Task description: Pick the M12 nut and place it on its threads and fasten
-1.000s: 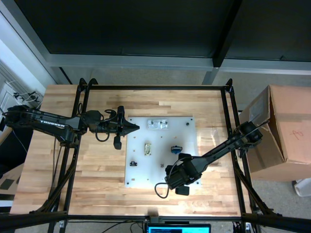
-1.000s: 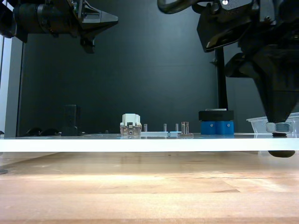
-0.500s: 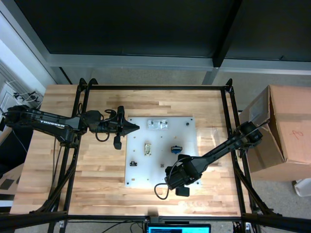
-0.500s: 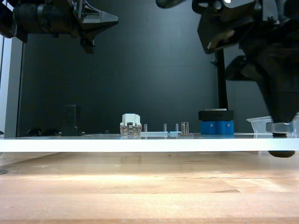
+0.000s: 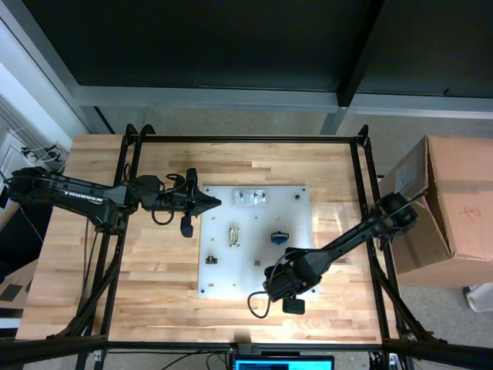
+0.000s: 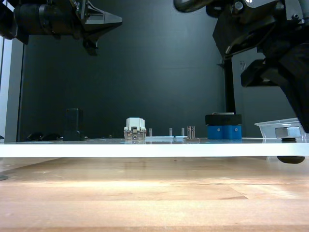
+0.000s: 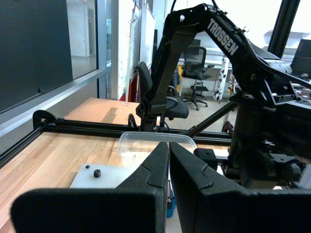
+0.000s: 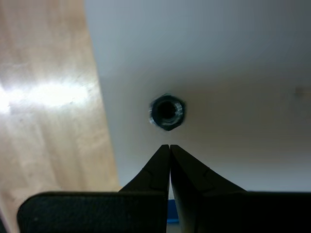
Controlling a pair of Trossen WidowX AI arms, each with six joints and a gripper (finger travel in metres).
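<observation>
My right gripper (image 8: 169, 147) pinched empty beside M12 nut (image 8: 166, 112) on its stud (image 6: 288, 139), left gripper (image 7: 168, 144) closed over board's (image 5: 231, 279) left edge

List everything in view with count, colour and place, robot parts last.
Small silver hex nut: one, silver, on its black ribbed stud at the board's near right edge.
Flat white plastic board: one, on the wooden table.
Blue block with black cap: one, mid-board right.
Cream plastic connector: one, mid-board.
Clear plastic tray: one, past the board's right edge.
Brown cardboard box: one, off the table's right side.
Left gripper: black, shut, above the board's far left edge.
Right gripper: black, shut, empty, beside the nut.
</observation>
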